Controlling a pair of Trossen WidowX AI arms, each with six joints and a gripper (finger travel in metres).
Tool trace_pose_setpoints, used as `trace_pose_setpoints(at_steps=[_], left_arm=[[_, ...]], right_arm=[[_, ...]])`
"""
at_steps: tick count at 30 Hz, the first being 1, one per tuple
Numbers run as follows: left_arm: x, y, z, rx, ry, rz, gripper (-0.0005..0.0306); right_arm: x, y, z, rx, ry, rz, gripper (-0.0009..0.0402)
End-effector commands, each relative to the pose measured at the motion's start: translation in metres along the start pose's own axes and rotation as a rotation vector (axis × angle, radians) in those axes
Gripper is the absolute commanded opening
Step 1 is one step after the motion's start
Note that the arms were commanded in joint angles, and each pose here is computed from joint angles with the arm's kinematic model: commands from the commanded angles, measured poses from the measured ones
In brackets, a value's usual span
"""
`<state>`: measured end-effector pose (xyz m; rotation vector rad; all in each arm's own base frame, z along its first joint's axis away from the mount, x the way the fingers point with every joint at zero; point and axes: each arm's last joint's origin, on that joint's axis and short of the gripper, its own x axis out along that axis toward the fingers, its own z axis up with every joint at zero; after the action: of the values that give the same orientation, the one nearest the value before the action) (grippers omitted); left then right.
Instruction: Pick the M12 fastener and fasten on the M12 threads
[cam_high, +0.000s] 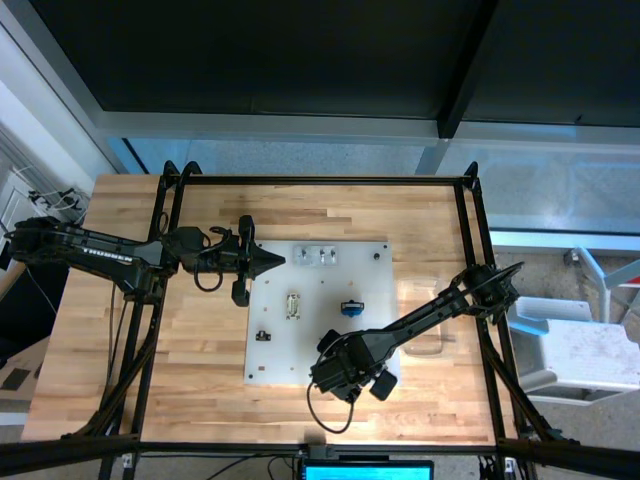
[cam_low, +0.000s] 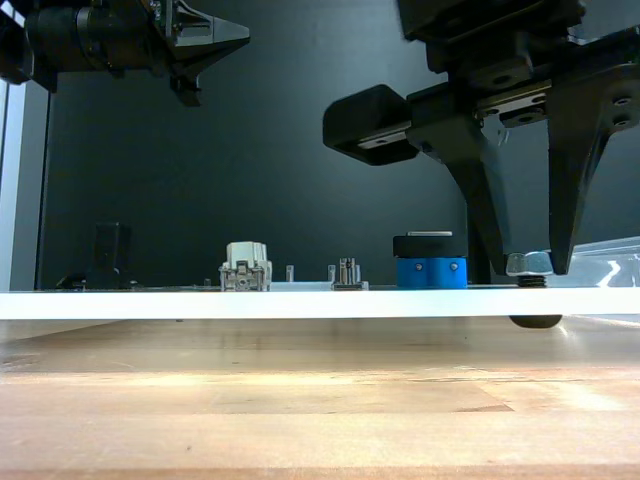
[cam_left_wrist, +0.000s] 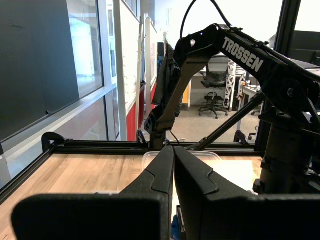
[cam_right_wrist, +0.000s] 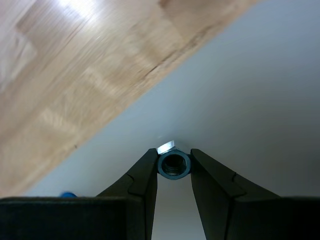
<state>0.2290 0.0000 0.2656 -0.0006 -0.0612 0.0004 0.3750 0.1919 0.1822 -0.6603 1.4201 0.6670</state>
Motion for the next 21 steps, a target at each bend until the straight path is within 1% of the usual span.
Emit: trace_pose_setpoints(at_steps=[1,5,10,13,16,21], left_arm=[[0.0,0.0001,0.0,0.0,0.0,0.0,0.0],[0.0,0.0001,0.0,0.0,0.0,0.0,0.0],[0.0,0.0,0.0,0.0,0.0,0.0,0.0],[0.0,0.0,0.0,0.0,0.0,0.0,0.0],[0.0,0.0,0.0,0.0,0.0,0.0,0.0],[0.0,0.0,0.0,0.0,0.0,0.0,0.0]], right_arm=[[0.0007,-0.0001,0.0001,0.143,0.001,-0.001,0.0041],[0.0007,-0.0001,0.0001,0.33,0.002,-0.001,0.0041],[0.0007,-0.0001,0.0001,0.525,0.002,-0.001,0.0041],[0.0007,-0.0001,0.0001,0.658,0.002,-0.001,0.0041],[0.0007,-0.0001,0.0001,0.821,0.001,-0.001,0.0041],[0.0007,0.0,-0.0001,1.171,0.003,-0.002,0.0041]])
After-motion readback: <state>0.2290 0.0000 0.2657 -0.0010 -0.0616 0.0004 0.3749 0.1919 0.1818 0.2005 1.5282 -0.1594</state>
